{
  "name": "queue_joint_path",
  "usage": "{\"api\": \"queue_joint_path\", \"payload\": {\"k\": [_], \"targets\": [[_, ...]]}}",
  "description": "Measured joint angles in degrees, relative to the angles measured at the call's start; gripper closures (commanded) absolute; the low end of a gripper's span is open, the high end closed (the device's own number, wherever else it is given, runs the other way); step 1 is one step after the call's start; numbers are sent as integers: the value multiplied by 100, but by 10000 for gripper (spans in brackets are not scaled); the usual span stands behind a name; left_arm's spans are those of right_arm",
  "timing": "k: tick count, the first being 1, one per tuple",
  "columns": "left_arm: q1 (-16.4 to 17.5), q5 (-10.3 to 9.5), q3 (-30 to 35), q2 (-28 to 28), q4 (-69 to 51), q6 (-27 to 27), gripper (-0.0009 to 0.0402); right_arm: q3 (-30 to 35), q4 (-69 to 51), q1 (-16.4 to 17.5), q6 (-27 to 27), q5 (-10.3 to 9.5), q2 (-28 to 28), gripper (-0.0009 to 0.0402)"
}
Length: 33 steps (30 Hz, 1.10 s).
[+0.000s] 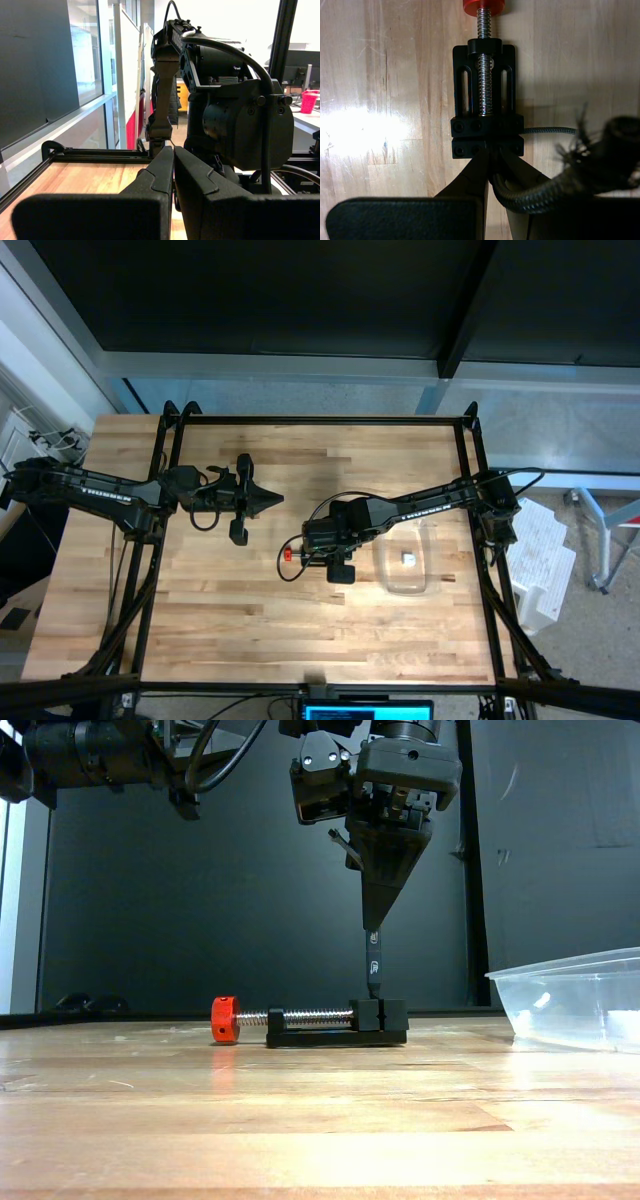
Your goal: Pick the USB-C connector and install on taskboard
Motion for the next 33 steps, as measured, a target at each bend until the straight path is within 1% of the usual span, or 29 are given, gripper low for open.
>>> {"api": "queue_joint_path", "payload": {"k": [13,16,25,33], "targets": [[0,0,0,-2,-2,-2,393,-4,15,0,-28,-11,4,393],[0,0,-2,-2,0,0,393,11,7,0,-63,-13,7,386],[0,-2,-2,-2,0,0,393,20,17,0,-168,-28,-11,318],[0,0,0,-2,0,0,393,35,11,0,-197,-24,-114,234]]}}
